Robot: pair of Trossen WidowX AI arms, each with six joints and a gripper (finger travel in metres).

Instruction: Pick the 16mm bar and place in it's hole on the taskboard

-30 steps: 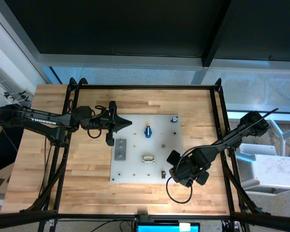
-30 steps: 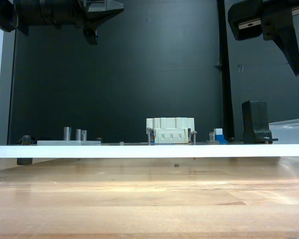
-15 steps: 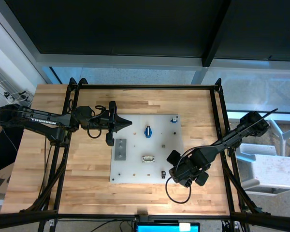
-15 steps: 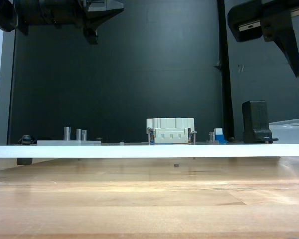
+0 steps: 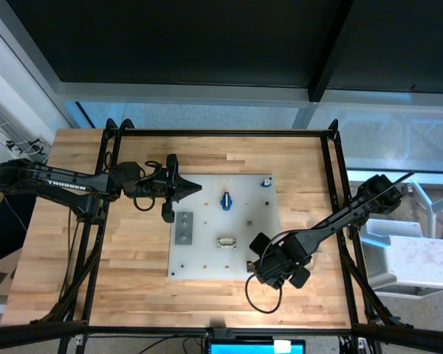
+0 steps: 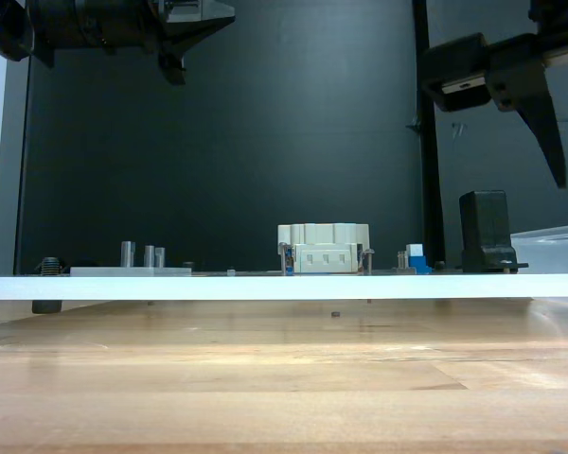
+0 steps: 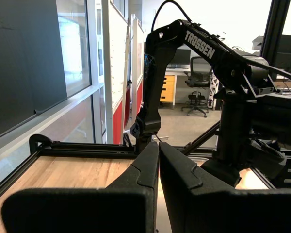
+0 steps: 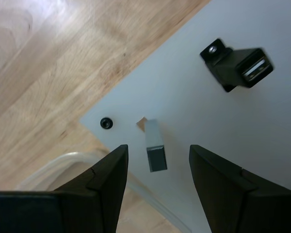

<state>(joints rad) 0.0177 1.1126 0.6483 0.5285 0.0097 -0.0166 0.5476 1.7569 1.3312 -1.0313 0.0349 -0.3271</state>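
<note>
Approach step, I judge: R gripper (image 8: 157,146), fingers apart & empty, hovers over board (image 5: 207,258) near-R corner w/ grey bar (image 8: 153,138) (prob. the 16mm) upright below, seating unclear; L gripper (image 7: 158,150), fingers together, empty, hangs high; next: drop straight, straddle bar, close.

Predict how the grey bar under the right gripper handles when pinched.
Probably rigid: the grey bar looks metal. Flat sides shouldn't roll, but smooth faces may slip. Standing upright under the open right gripper, it could tip if nudged. Left gripper hangs shut above the board's left edge.
</note>
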